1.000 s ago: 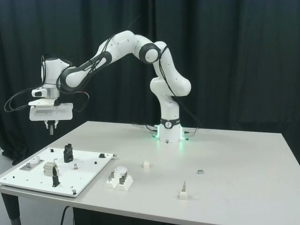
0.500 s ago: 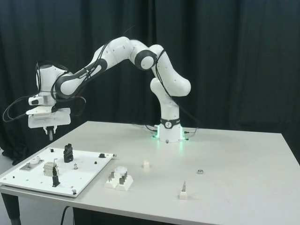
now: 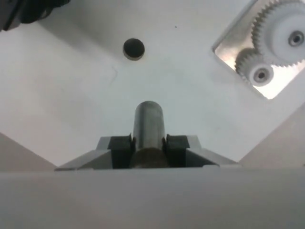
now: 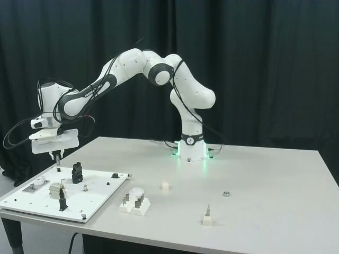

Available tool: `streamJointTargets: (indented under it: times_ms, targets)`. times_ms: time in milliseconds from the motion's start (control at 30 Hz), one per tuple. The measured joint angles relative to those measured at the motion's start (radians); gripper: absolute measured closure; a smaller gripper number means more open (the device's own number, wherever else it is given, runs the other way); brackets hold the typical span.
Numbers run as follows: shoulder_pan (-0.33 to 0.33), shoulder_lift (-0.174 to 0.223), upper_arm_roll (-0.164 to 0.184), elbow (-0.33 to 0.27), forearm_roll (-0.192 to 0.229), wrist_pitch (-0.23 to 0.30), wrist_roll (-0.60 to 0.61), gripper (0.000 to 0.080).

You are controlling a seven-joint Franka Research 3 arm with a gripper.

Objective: Insert round peg 4.

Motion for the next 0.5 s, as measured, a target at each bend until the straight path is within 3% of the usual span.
streamJointTargets:
  times_ms: [500]
  targets:
    - [-0.016,0.043,0.027,0.04,0.009,-0.021,-0.076,0.0652]
